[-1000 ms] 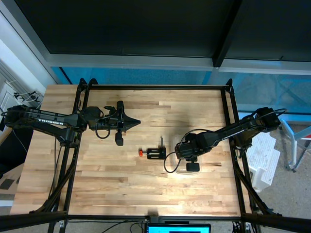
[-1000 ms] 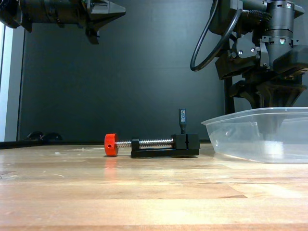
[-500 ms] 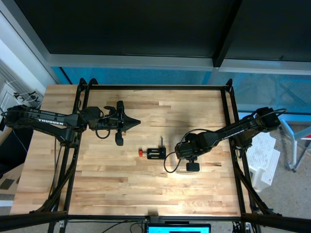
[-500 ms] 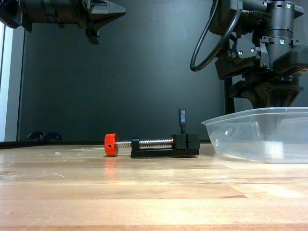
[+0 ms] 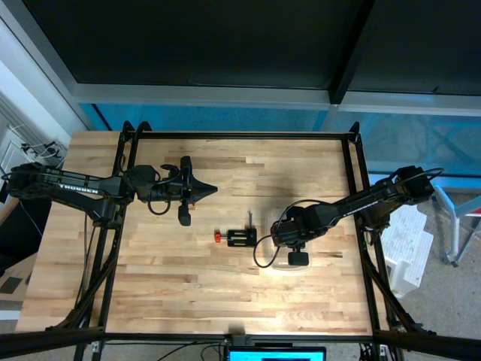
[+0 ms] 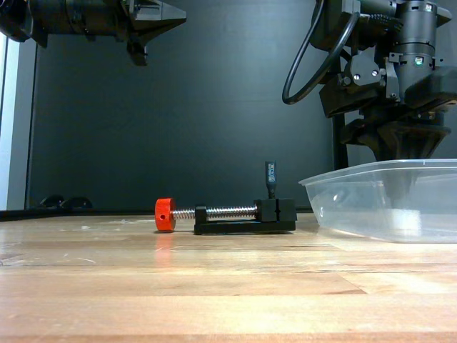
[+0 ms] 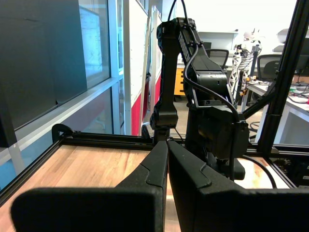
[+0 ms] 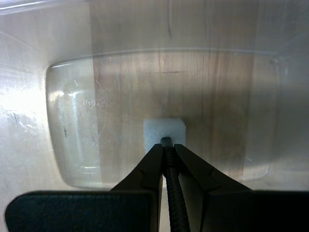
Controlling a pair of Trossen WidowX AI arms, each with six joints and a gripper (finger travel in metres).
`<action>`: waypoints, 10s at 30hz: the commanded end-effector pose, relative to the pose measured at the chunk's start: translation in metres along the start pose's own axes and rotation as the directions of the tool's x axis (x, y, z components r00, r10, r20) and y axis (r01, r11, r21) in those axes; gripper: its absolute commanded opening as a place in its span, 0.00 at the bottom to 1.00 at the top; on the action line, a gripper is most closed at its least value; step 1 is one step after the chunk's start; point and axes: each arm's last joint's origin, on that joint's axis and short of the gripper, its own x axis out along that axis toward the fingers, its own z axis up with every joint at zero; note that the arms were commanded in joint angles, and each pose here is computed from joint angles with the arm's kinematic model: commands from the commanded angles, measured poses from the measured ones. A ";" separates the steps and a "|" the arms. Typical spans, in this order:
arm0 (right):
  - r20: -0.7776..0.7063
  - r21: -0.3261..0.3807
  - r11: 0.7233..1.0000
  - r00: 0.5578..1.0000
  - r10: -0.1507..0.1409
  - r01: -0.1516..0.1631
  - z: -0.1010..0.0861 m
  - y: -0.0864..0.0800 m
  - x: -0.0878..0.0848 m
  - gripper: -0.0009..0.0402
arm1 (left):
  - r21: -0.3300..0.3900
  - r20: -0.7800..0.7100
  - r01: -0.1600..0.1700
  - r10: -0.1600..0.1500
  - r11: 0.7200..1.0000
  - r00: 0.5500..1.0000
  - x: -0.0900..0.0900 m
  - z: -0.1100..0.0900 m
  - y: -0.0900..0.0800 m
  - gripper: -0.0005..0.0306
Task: Pick the usb-c connector and install on the hub
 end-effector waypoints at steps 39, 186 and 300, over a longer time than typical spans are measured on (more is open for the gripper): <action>0.067 -0.002 1.000 0.998 0.019 -0.019 0.001 -0.008 -0.112 0.03 | 0.000 0.000 0.000 0.000 1.000 1.000 0.000 0.000 0.000 0.02; 0.105 0.096 0.995 0.993 -0.050 0.040 0.124 -0.022 -0.033 0.03 | 0.000 0.001 0.000 0.000 1.000 1.000 0.000 0.000 0.000 0.02; 0.122 -0.034 0.998 0.992 -0.039 0.043 0.123 -0.013 -0.065 0.03 | 0.000 0.001 0.000 0.000 1.000 1.000 0.000 0.000 0.000 0.02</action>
